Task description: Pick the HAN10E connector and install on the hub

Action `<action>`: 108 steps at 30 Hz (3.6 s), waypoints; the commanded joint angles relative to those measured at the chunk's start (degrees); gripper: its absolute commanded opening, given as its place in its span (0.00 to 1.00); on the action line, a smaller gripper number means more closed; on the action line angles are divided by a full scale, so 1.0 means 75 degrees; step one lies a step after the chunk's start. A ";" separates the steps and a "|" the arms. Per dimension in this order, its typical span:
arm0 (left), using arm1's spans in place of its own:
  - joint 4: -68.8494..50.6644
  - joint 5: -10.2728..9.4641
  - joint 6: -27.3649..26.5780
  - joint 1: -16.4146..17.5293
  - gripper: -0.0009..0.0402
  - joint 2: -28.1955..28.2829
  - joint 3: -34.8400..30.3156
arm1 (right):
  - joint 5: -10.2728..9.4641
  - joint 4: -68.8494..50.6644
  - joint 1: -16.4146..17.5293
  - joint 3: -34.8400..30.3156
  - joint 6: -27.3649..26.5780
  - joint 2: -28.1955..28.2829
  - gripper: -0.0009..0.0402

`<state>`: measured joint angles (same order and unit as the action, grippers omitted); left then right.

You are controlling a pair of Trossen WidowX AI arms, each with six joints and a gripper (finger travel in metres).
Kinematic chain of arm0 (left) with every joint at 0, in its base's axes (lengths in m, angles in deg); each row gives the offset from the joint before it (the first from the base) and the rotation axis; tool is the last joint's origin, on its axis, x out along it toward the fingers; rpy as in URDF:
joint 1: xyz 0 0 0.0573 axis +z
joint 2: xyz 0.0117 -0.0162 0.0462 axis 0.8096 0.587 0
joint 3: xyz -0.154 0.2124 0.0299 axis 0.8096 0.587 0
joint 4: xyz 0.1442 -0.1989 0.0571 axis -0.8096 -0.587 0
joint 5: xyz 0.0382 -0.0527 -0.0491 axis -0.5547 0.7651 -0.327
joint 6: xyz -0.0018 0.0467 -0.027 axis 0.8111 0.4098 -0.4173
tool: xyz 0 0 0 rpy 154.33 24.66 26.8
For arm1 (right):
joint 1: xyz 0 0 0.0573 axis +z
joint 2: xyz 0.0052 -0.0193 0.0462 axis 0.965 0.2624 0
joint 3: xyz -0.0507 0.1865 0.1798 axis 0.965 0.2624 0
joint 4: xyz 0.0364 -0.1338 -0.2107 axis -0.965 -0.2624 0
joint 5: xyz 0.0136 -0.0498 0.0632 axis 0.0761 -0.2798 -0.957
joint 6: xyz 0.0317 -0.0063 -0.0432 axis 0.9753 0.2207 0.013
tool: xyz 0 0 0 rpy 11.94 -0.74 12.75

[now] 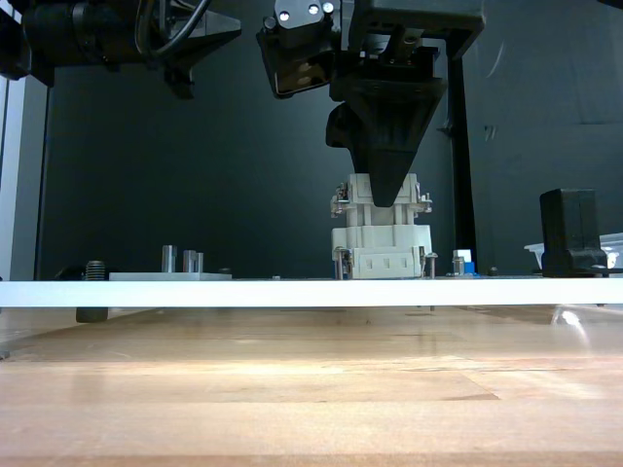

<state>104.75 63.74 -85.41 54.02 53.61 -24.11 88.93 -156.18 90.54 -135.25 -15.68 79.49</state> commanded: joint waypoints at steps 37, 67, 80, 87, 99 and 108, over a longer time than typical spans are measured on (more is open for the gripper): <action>0.0003 0.0003 0.0000 0.0003 0.02 0.0000 -0.0003 | -0.0114 0.0804 -0.0026 0.0831 -0.0096 -0.0119 0.12; 0.0003 0.0003 0.0000 0.0003 0.02 0.0000 -0.0003 | -0.0137 0.1207 -0.0038 0.1285 -0.0032 -0.1145 0.77; 0.0003 0.0003 0.0000 0.0003 0.02 0.0000 -0.0003 | -0.0052 0.3174 -0.0038 0.3829 -0.0079 -0.3340 0.64; 0.0000 0.0003 0.0000 0.0003 0.02 0.0000 -0.0003 | 0.0038 0.3296 -0.0041 0.4249 -0.0076 -0.3637 0.55; 0.0000 0.0003 0.0000 0.0003 0.02 0.0000 -0.0003 | 0.0463 0.6953 -0.0801 0.6420 -0.0906 -0.5808 0.07; 0.0003 0.0003 0.0000 0.0003 0.02 0.0000 -0.0003 | 0.0449 1.0602 -0.1617 0.8332 -0.1405 -0.7274 0.02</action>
<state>104.75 63.76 -85.41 54.04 53.59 -24.11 92.45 -80.08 79.17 -74.62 -25.63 26.18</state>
